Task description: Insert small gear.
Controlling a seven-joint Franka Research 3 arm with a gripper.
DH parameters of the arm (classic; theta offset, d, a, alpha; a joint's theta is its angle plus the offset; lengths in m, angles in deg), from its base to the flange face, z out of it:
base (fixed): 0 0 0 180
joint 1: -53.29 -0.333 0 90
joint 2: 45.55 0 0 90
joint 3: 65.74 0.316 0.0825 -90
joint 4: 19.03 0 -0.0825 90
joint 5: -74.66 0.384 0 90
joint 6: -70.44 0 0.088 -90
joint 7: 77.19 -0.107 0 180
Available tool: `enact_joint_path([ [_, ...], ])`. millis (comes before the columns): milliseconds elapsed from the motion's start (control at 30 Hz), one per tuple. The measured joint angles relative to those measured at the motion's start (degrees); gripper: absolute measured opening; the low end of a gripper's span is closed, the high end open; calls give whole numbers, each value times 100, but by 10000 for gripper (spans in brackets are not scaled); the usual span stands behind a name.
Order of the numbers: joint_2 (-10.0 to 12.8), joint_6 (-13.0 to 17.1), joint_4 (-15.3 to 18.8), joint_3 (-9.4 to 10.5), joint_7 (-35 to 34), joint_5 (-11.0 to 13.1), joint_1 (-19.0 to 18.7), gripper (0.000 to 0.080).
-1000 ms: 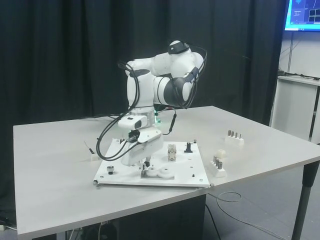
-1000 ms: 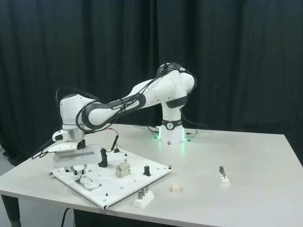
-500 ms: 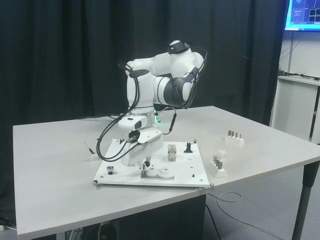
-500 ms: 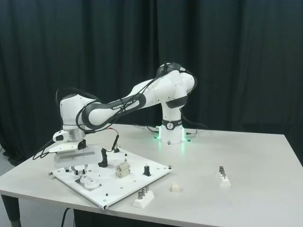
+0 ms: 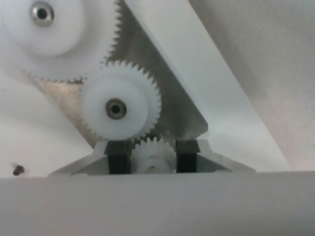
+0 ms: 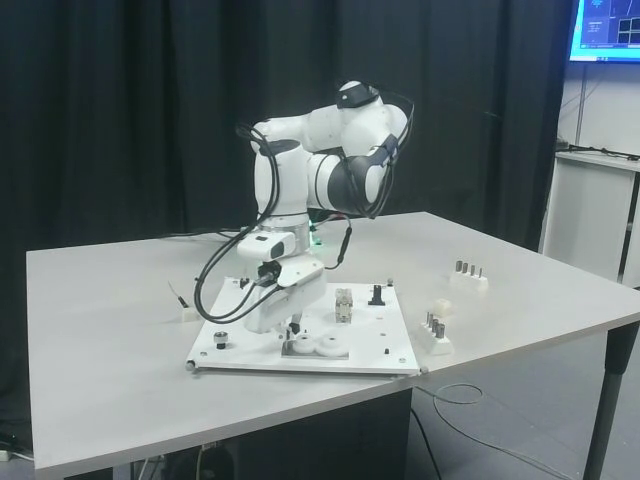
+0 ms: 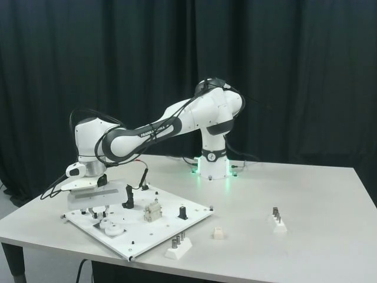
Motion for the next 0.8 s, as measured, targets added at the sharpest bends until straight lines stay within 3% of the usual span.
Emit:
enact_joint_path([
  [800,20,89,0,-1,818,-162,-78,196],
])
